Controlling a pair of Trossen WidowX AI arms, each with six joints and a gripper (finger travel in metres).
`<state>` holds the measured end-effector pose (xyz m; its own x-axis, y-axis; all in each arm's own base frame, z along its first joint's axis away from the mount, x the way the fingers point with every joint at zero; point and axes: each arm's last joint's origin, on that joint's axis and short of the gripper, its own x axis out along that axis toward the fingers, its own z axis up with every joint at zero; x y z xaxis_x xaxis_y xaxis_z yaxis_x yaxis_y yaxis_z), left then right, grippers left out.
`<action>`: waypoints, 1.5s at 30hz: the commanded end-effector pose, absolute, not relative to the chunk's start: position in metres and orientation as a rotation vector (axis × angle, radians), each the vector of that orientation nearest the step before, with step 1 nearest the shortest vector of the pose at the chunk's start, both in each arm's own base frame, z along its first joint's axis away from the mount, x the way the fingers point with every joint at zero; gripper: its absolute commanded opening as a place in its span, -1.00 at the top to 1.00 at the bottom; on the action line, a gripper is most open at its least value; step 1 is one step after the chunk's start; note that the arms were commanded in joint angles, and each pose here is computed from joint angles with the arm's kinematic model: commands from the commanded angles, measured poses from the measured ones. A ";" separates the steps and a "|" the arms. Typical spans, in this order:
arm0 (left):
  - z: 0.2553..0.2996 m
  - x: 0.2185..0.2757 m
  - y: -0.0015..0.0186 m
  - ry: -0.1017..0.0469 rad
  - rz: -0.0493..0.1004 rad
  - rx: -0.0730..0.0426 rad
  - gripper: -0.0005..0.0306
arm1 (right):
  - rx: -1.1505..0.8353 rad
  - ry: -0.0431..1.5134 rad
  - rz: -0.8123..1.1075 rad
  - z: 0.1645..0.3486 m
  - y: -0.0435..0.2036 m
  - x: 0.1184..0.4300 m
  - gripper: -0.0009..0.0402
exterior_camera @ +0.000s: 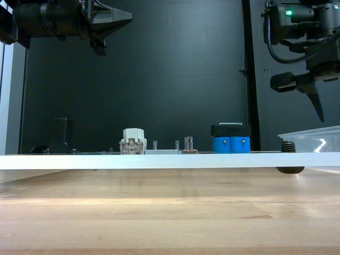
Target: Pick the M12 fastener and fasten on the M12 threads
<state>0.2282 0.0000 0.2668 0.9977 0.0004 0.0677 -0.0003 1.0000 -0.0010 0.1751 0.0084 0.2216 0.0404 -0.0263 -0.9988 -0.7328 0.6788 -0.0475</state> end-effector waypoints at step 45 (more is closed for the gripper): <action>0.2668 0.2282 0.0000 -0.068 0.000 -0.001 0.97 | -0.677 1.464 0.629 0.156 0.017 0.179 0.19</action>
<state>0.2282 0.0000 0.2667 0.9977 0.0004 0.0677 -0.0003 1.0000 -0.0010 0.1795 0.0171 0.1573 0.0197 -0.0239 -0.9995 -0.7416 0.6701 -0.0306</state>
